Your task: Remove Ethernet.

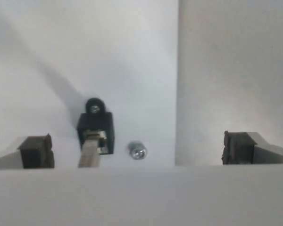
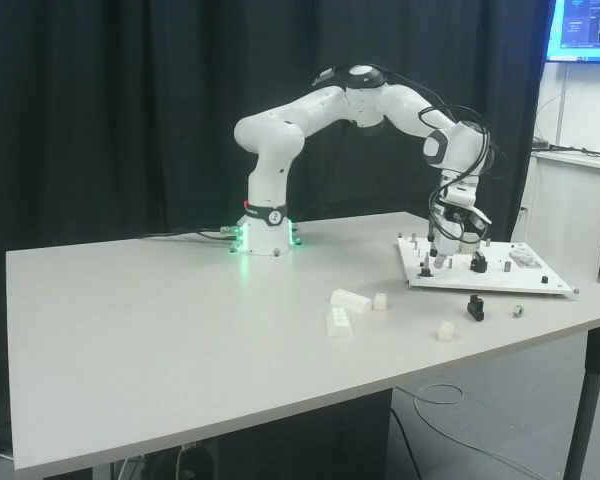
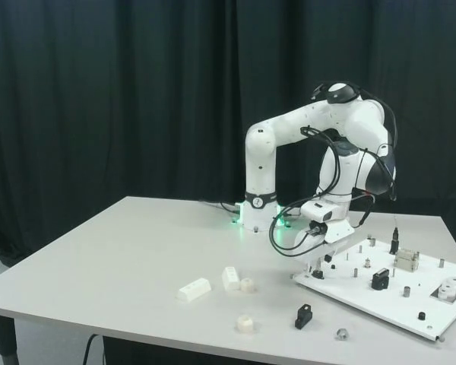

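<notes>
Black socket block (image 1: 95,129) on white board (image 1: 132,56), Ethernet plug (image 1: 91,149) seated in it, short cable stub running toward camera. Wrist view: 2 fingertips (image 1: 37,151) spread wide, holding nothing; socket block sits close beside one finger, off centre, so gripper (image 1: 137,150) likely needs shifting before closing. Small metal screw (image 1: 137,151) just beside socket block.

First room view: gripper (image 2: 450,240) low over near corner of board (image 2: 540,285), pointing down for vertical pull.

Second room view: same posture; loose white blocks (image 3: 213,285) on grey table (image 3: 99,258), well apart from socket block.
</notes>
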